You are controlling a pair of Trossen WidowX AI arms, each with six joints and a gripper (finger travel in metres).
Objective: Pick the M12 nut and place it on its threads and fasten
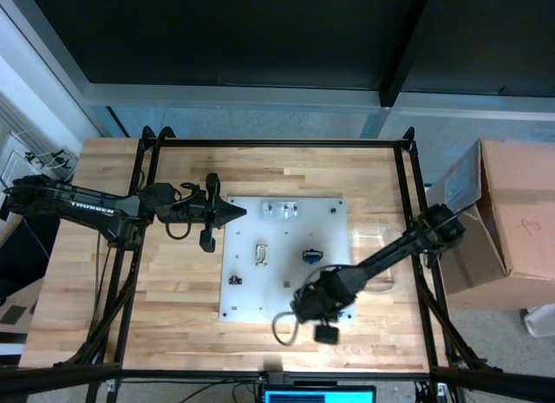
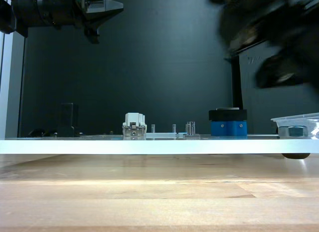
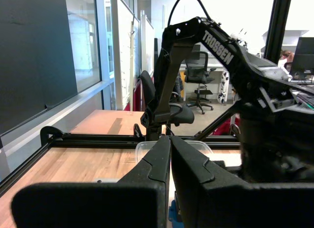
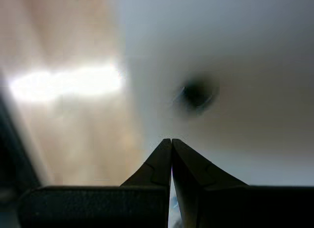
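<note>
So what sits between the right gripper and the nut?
Only air: the low view shows the shut right gripper hanging above the nut. On its stud or not, I cannot tell. The left gripper hovers at the board's far left edge.

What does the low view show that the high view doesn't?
Only the low view shows the silver nut, low at the right end of the white board, in front of the clear tray; whether it is on its stud I cannot tell. Only the high view shows the cardboard box. Both show that board, the blue block, the left tool raised over the board's left edge and the right tool above its near right part.
</note>
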